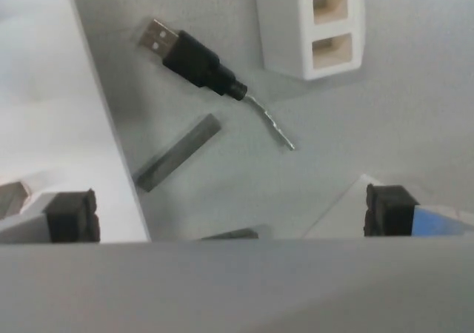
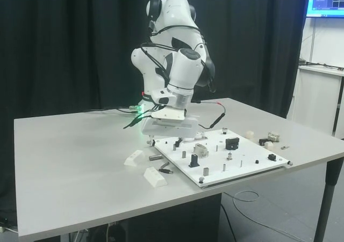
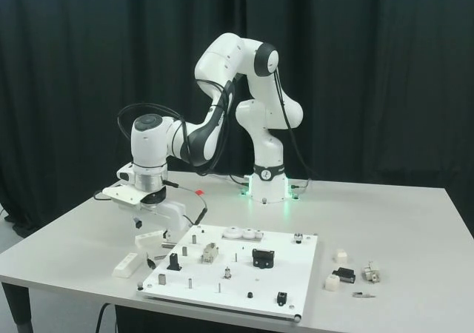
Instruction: Remove round peg 2.
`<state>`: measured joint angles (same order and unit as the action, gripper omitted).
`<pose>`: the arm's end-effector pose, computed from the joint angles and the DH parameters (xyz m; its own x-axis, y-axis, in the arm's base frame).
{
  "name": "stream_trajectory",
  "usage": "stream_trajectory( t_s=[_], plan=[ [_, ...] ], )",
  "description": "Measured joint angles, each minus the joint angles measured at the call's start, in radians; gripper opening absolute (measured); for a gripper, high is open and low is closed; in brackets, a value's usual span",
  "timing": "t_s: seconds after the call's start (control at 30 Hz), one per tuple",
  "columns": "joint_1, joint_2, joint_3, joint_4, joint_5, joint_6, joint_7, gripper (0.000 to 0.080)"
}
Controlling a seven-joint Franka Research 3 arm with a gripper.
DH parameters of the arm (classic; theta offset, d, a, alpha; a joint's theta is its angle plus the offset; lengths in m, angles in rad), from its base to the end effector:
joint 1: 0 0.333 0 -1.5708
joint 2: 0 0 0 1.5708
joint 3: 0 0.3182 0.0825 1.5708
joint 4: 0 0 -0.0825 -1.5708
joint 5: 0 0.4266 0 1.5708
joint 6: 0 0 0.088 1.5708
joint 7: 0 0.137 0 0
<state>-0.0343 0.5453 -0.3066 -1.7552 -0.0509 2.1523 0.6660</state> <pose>0.6414 -0.2219 0.2072 0.5882 -0.8085 0.0177 -0.7888 -0.5687 0.2334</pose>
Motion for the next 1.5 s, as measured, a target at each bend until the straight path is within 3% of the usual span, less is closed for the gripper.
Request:
stream_trajectory(
  t_s=[1.5],
  plan=[
    [-0.007,0.001,-0.001,-0.003,0.006,0.027,-0.003,0.08]
  ],
)
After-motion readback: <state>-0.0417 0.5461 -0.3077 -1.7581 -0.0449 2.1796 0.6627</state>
